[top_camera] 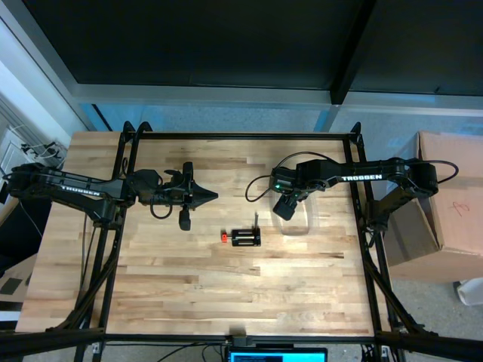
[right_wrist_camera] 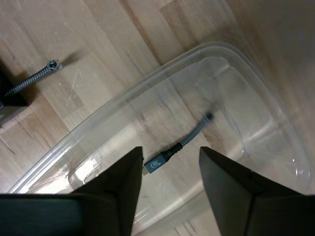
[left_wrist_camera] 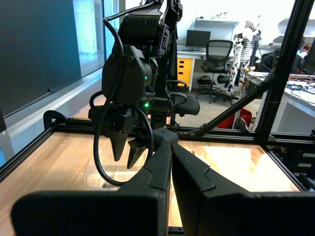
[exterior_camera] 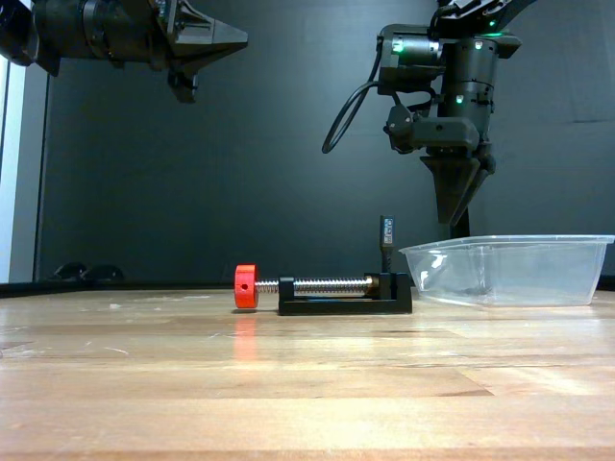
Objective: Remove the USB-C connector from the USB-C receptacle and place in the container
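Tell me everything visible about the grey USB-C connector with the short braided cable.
The grey USB-C connector with its short braided tail lies flat and free on the floor of the clear plastic container, touching only that. The open right gripper hangs above it; the shut left gripper hovers high, well to its left.

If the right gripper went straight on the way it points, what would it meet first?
Likely the USB-C connector lying free in the container, right under the open right gripper; depth is unclear. The left gripper, shut, hangs high to the left.
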You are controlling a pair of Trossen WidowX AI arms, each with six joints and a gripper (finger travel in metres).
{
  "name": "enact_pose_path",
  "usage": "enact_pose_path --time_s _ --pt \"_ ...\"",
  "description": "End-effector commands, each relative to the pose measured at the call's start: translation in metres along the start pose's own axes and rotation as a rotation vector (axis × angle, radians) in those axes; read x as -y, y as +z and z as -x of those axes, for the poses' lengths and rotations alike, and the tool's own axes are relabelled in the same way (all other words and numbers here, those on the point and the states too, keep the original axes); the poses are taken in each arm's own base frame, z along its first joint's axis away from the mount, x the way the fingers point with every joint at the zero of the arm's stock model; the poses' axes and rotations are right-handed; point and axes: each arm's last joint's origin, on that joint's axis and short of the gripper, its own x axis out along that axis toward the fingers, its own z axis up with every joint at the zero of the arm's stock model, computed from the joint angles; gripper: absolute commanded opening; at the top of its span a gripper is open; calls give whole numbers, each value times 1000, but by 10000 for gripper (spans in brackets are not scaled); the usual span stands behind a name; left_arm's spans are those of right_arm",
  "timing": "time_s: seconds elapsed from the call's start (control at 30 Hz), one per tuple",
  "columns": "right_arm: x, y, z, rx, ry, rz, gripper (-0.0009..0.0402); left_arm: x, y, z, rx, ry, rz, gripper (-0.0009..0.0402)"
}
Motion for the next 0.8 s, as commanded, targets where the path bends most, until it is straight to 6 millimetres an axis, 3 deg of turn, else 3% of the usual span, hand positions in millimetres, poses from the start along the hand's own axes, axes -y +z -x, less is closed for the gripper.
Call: enact_pose_path --time_s 0.03,0.17,0.4,0.6,0.8 --pt "0 0 4 17 8 50 191 0 0 0 1 0 0 0" --pt "-5 -6 23 96 44 108 196 0 0 0 1 0 0 0" --pt "-20 -19 77 397 202 220 173 0 0 0 1 0 0 0" --pt "-17 -26 110 696 411 257 114 0 0 0 0 0 0 0" --pt "-4 -46 116 963 483 275 23 0 0 0 0 0 0 0"
